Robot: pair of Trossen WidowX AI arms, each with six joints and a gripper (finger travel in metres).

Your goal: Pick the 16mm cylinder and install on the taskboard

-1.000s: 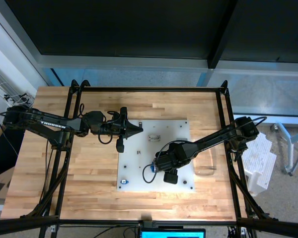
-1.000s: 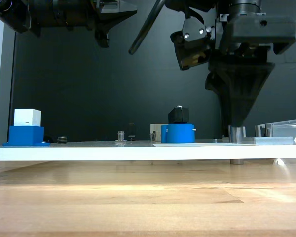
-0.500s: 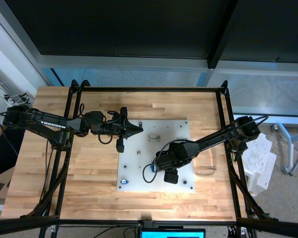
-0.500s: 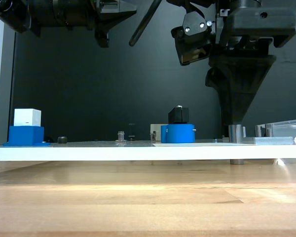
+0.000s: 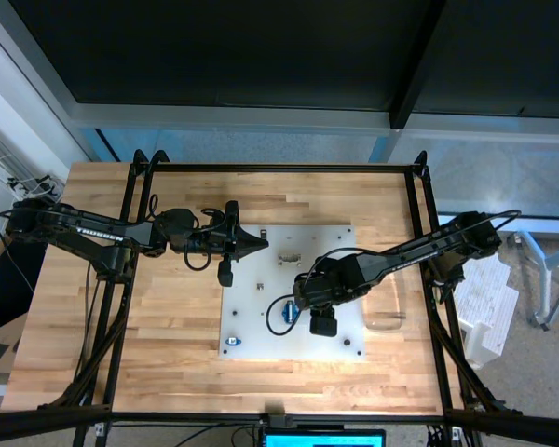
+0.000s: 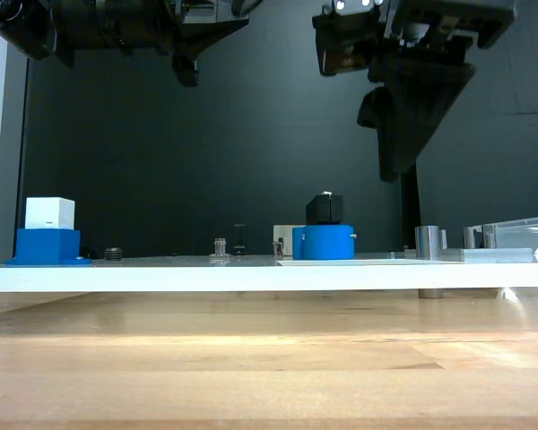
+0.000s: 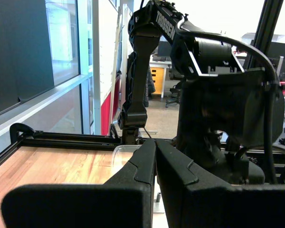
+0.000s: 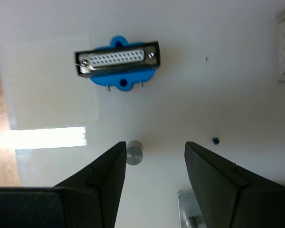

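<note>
You will find the left gripper (image 5: 261,242) held above the desk (image 5: 168,363), over the 10 o'clock edge of the taskboard (image 5: 256,326), its jaws pressed together. Near the board's middle sits a blue connector fitting (image 8: 116,64). At 3 o'clock of it in the low view, the 16mm cylinder (image 8: 134,155) stands upright, seated in the board, its lower end showing beneath. The right gripper (image 8: 154,147) hangs above, clear of the cylinder, jaws spread.

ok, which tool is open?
The right tool, hovering over the large white square taskboard near the tiny silvery metal cylinder, jaws spread. The left tool, raised over the board's far-left corner, is shut.
</note>
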